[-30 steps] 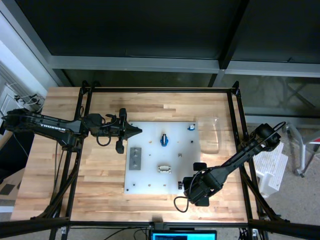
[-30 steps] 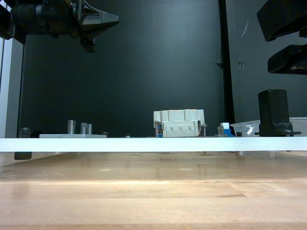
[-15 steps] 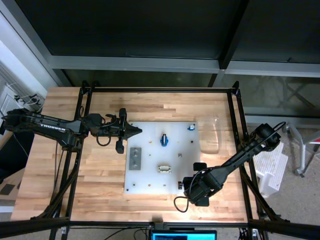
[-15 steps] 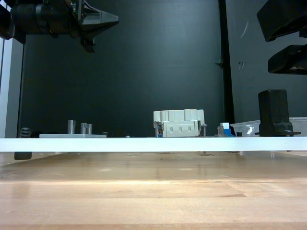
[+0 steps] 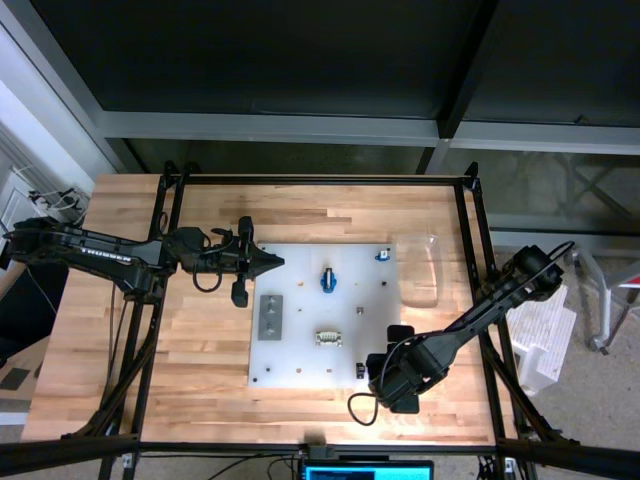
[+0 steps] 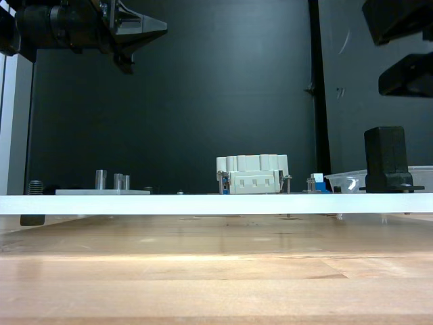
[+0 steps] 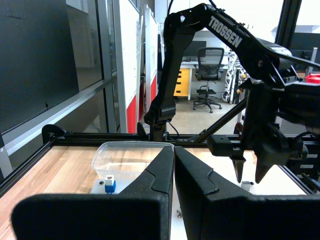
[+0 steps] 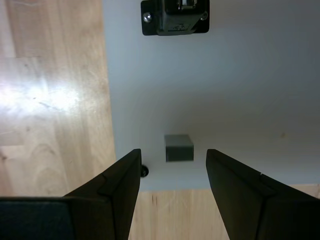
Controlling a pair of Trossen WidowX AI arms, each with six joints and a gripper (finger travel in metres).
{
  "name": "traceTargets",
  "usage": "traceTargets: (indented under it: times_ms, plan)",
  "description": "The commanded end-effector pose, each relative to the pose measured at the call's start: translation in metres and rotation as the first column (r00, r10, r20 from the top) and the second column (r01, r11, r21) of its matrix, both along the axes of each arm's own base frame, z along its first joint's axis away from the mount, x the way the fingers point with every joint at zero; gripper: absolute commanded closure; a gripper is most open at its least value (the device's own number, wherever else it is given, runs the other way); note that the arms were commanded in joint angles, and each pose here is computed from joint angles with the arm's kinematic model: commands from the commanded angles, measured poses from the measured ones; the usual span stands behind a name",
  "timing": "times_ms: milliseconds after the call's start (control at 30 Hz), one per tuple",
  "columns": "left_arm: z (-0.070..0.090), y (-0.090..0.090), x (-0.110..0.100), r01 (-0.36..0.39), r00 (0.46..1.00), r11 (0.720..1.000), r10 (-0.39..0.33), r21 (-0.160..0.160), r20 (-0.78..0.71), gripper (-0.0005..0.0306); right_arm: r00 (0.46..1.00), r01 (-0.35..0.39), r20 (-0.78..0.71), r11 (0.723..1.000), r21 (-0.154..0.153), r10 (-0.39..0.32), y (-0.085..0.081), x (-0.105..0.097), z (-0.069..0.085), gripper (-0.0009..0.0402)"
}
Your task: Pick the 16mm bar and install on taskboard
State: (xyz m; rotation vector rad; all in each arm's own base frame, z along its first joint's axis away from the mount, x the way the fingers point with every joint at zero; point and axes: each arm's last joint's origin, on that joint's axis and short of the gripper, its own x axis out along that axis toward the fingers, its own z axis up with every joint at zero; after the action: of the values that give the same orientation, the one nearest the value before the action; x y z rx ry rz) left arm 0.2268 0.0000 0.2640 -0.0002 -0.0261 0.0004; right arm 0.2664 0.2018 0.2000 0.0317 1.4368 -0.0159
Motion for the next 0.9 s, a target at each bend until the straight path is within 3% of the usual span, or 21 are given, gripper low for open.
traceTargets:
  times_ms: [33,533,667,900]
  plan:
    - [0.0,0.0,0.0,0.0,1.0,1.0,0.0,0.0,0.0,0.03,1.0,-0.001,0.005,1.0,0.004,0.001,-0.002,-0.003,0.008,0.0204]
    - [0.0,0.0,0.0,0.0,1.0,1.0,0.0,0.0,0.0,0.03,0.999,-0.014,0.043,1.0,0.025,0.013,-0.007,-0.008,0.023,0.0212]
    - [0.0,0.0,0.0,0.0,1.0,1.0,0.0,0.0,0.0,0.03,0.995,-0.013,0.094,0.999,0.039,0.01,-0.021,-0.005,0.038,0.0238]
    - [0.0,0.0,0.0,0.0,1.0,1.0,0.0,0.0,0.0,0.03,0.976,-0.002,0.217,0.999,0.043,-0.007,-0.058,-0.001,0.065,0.0312]
